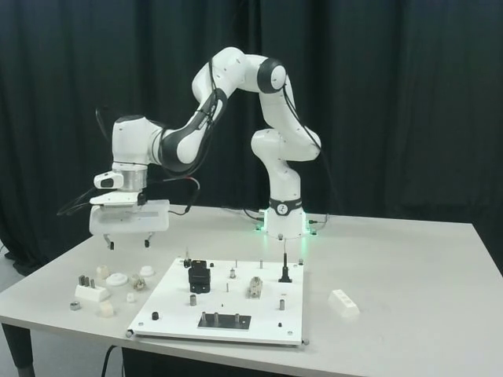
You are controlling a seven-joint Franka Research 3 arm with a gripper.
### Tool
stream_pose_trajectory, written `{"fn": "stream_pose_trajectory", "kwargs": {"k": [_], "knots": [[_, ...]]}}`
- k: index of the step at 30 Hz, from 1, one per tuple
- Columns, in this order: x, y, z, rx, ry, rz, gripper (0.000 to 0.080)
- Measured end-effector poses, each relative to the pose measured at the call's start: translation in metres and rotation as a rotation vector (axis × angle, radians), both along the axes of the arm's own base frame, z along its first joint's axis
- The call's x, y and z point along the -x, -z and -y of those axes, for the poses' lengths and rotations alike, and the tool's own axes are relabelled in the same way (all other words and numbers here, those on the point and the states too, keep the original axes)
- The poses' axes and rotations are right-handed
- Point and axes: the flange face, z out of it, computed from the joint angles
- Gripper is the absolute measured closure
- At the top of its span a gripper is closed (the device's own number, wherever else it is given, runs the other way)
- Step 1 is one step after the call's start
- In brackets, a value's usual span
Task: Pick waterproof.
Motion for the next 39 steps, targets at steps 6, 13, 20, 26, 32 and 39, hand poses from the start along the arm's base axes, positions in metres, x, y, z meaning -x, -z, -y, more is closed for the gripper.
{"fn": "stream_pose_trajectory", "kwargs": {"k": [6,13,20,26,32,39], "knots": [[-0.007,0.006,0.012,0.010,-0.068,-0.019,0.0003],[-0.012,0.015,0.023,0.013,-0.119,-0.030,0.0003],[-0.014,0.027,0.031,0.002,-0.141,-0.032,0.0003],[-0.014,0.038,0.037,-0.005,-0.163,-0.041,0.0003],[-0.011,0.050,0.042,-0.019,-0.175,-0.049,0.0003],[-0.008,0.062,0.045,-0.033,-0.188,-0.057,0.0003]]}}
